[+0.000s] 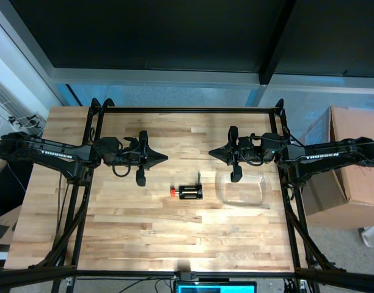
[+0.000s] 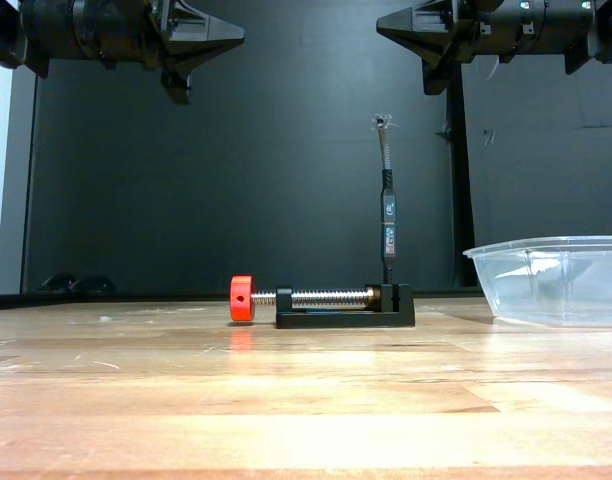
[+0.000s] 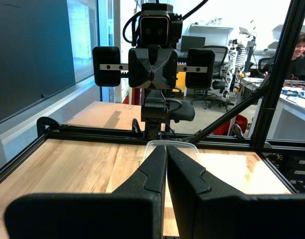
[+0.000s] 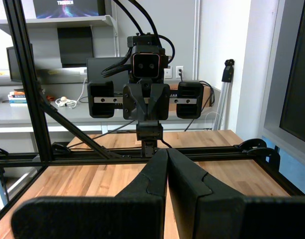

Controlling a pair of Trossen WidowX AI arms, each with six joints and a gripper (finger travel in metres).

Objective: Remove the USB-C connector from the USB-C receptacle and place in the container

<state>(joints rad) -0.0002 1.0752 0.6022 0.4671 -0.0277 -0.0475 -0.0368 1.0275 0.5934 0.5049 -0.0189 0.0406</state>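
The USB-C connector [image 2: 388, 225] stands upright in the receptacle of a small black clamp fixture [image 2: 346, 305] with a red knob [image 2: 242, 298], near the table's middle. From above the fixture [image 1: 190, 192] and the thin connector [image 1: 198, 178] show just left of the clear container [image 1: 242, 189]. My left gripper [image 1: 166, 158] hovers high, left of the fixture, fingers [image 3: 155, 172] pressed together, empty. My right gripper [image 1: 211, 152] hovers high above the container's far-left side, fingers [image 4: 157, 172] together, empty. The two grippers point at each other.
The clear plastic container [image 2: 556, 280] sits right of the fixture. A black metal frame [image 1: 187, 110] rings the wooden table. A cardboard box [image 1: 352, 165] stands off the table's right side.
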